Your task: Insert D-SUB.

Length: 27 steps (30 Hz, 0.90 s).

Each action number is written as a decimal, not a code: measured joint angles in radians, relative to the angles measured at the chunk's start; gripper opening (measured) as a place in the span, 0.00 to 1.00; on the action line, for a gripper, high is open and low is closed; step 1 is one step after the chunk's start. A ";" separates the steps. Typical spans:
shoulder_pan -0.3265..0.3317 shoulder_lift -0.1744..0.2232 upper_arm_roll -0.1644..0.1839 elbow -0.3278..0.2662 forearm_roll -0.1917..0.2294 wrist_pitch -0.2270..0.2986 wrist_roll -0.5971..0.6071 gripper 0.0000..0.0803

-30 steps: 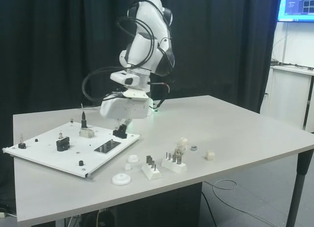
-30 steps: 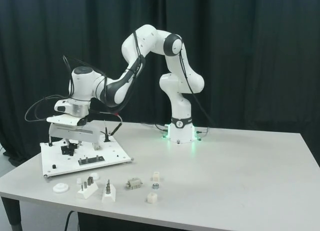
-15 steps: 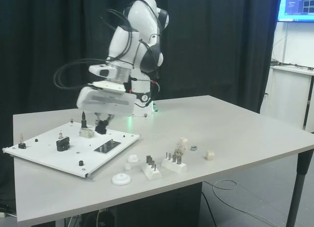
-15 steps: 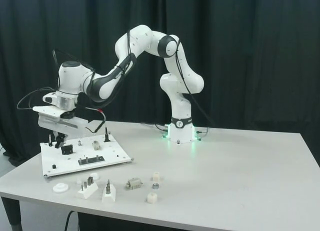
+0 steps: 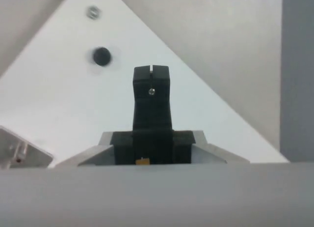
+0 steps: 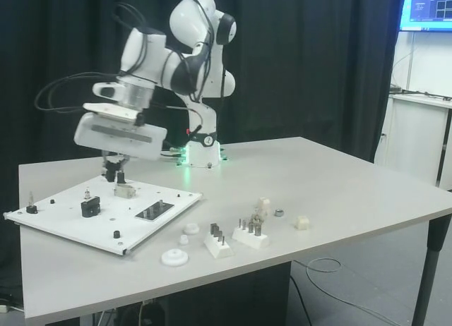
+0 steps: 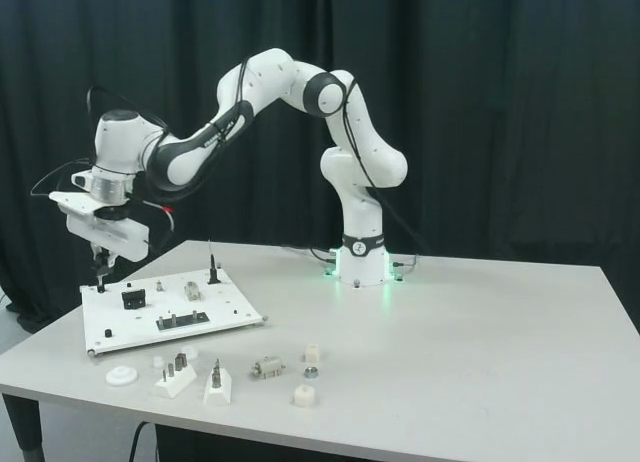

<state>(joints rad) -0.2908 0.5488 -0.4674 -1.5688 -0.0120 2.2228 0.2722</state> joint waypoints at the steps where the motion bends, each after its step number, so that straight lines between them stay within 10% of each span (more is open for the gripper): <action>1: -0.006 0.001 -0.002 0.003 0.009 -0.007 0.005 0.19; 27: -0.111 0.048 -0.132 0.094 0.300 -0.229 0.138 0.19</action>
<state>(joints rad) -0.4015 0.5967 -0.5992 -1.4747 0.2879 1.9938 0.4101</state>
